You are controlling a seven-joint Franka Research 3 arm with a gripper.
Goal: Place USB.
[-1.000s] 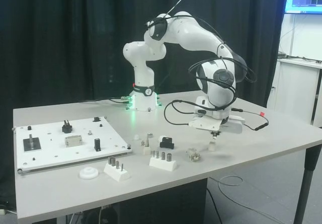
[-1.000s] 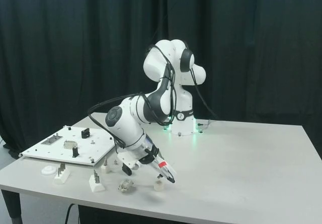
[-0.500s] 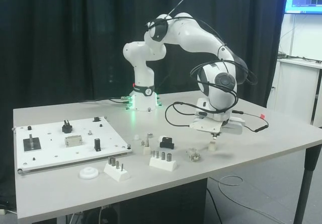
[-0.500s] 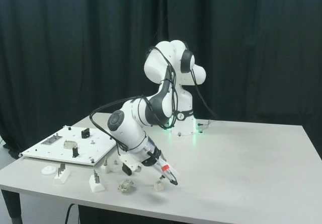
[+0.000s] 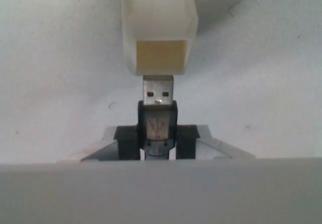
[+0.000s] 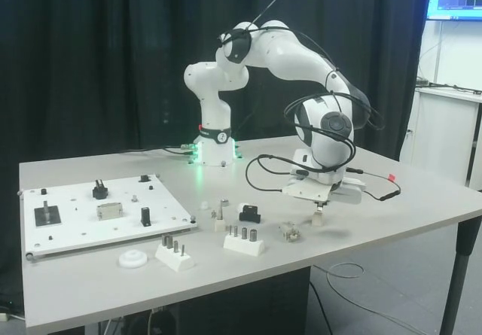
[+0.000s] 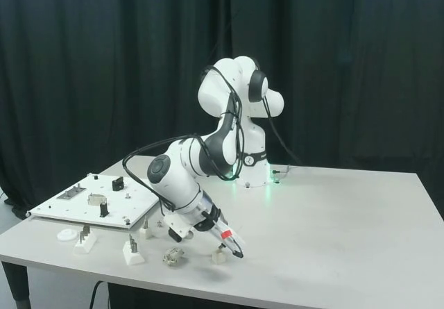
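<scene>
Black-bodied USB (image 5: 158, 114), gripper (image 5: 158, 148) clamped around it, hides the holder's (image 5: 158, 25) slot.

a white arm (image 6: 301, 53) is seen bolted on the grey counter (image 6: 392, 207), bent low over its front edge with the gripper (image 6: 318, 213) just above a small white block (image 6: 318, 219). a white board (image 6: 98, 211) is laid at the far side, with small white holders (image 6: 243, 242) between, and green light is shown at the arm's base (image 6: 215, 153).
</scene>
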